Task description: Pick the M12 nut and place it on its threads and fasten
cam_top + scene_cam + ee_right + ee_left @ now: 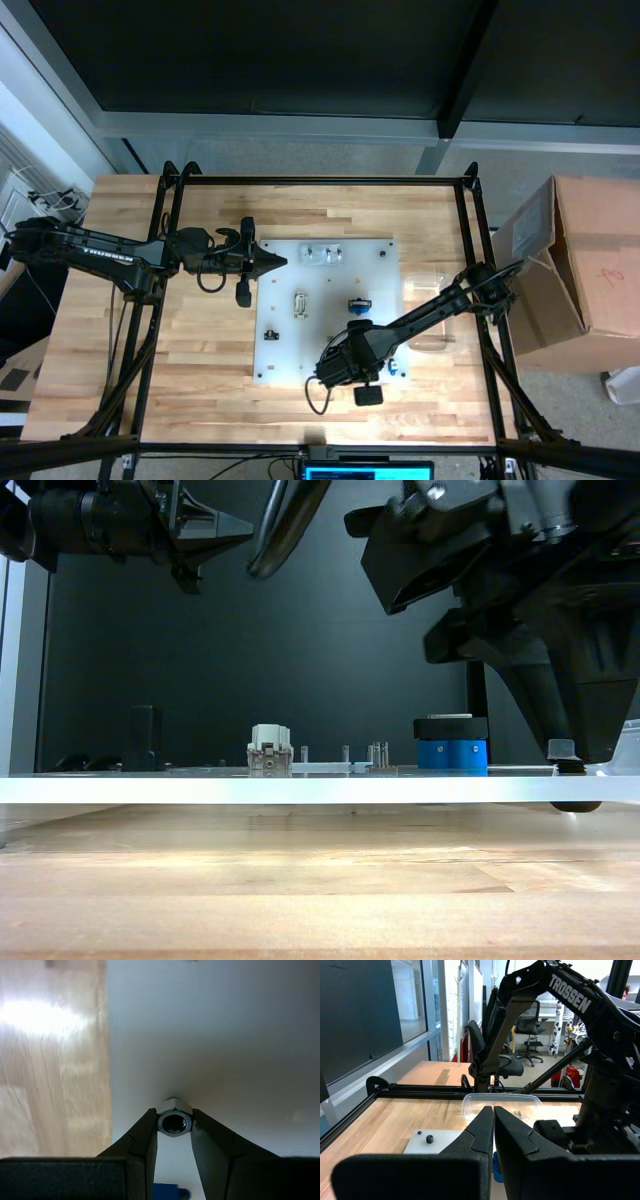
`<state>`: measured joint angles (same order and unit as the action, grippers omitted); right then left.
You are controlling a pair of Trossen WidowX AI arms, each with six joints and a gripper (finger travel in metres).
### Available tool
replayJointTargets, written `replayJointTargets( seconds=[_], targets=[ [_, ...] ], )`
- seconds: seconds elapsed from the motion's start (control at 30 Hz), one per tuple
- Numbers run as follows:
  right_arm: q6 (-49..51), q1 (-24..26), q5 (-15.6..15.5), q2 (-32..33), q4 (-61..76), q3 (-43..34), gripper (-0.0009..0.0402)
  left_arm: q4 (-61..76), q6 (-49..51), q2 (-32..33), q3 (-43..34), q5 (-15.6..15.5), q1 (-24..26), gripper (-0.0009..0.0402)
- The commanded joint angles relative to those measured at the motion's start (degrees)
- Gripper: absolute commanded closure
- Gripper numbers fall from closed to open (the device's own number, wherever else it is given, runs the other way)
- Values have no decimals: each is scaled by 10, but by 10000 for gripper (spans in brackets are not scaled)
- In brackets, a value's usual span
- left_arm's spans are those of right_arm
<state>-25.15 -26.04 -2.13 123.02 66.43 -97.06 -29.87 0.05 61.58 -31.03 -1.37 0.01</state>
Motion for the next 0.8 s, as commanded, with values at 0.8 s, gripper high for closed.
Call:
replayJointTargets(
  seconds=[0.8],
  targets=[
    [-394,3,23,1,-27,1,393,0,0,0,0,0,0,393]
  ],
)
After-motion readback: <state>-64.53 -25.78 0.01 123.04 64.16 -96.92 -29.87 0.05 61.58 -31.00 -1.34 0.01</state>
